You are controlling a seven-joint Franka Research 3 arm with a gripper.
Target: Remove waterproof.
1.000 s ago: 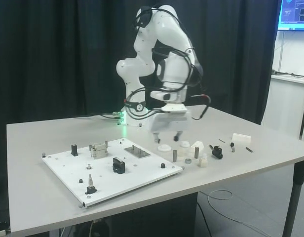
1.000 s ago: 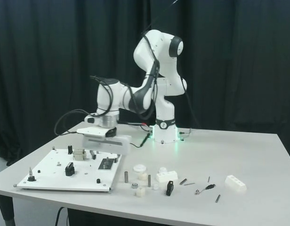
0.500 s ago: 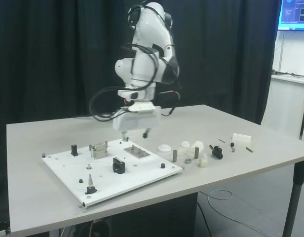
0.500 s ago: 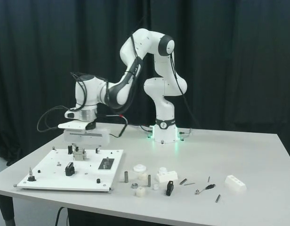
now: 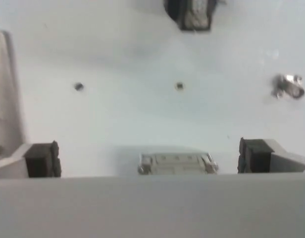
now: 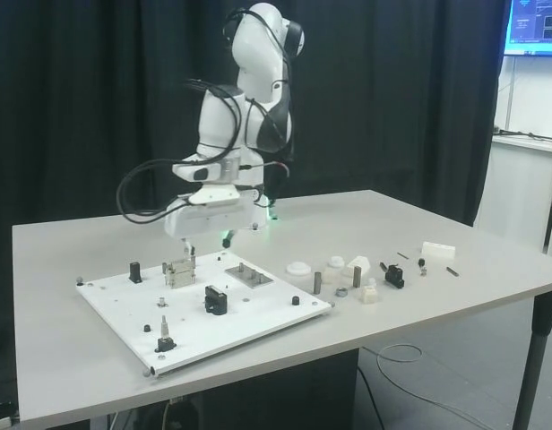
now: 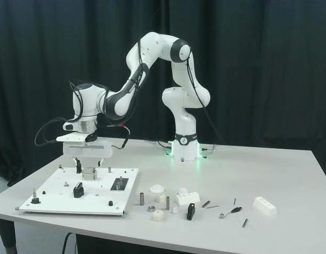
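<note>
Jaws: spread wide and holding nothing; in the wrist view both black fingertips [image 5: 42, 159] stand well apart, one to each side of the waterproof connector.
Gripper [image 7: 90, 159]: hovers just above the white board [image 6: 249, 313], clear of every part on it.
Waterproof connector [image 6: 179, 271]: a small grey metal block seated on the board, toward its far edge, near a black post [image 6: 134, 270] at its 9 o'clock.
Position against jaws: centred between the two fingertips and below them, not touched.
Done: judging by the alignment, the approach over the part is complete.
Left: descent, closing on the connector, pulling it free of the board; it remains mounted.
Worktop [image 7: 290, 185]: loose parts lie beside the board.
</note>
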